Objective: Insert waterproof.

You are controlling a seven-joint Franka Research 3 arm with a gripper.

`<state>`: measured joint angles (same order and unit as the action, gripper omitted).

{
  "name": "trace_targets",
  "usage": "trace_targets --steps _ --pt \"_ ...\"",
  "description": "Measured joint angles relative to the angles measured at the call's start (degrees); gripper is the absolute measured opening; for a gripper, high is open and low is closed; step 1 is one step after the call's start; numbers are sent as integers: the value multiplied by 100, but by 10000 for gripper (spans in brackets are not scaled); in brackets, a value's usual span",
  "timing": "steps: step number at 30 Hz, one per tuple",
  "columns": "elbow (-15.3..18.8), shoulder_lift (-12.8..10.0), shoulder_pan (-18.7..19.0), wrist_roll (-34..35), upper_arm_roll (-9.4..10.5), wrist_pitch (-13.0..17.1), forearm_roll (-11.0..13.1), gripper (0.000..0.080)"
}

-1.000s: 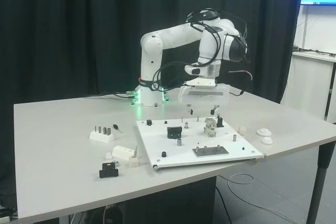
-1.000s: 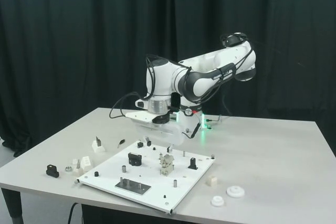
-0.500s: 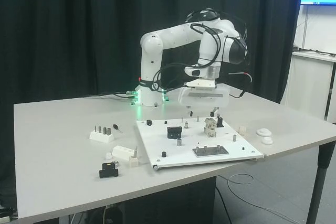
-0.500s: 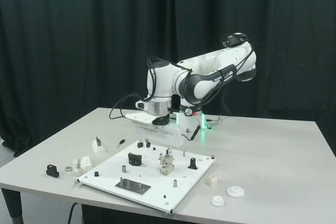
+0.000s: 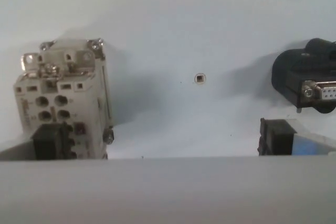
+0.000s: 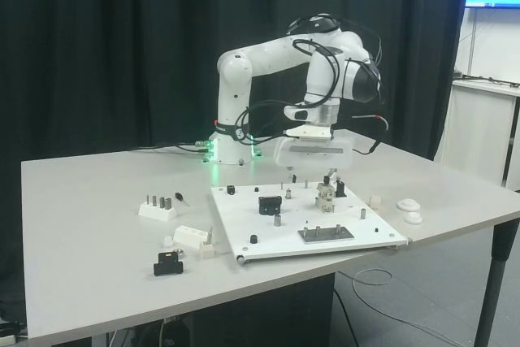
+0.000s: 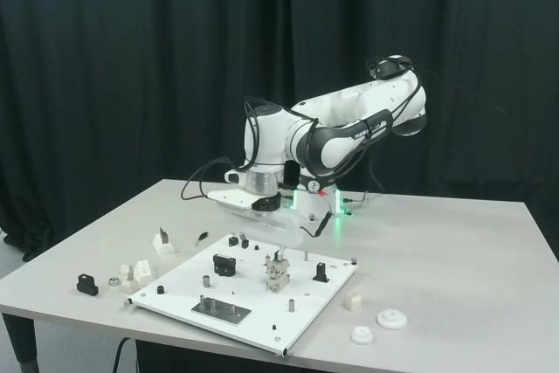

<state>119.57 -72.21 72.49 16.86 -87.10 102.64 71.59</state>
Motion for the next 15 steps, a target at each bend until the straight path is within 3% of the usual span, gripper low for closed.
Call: trace_targets --steps 15 --pt "16 0 0 0 60 115 42 800"
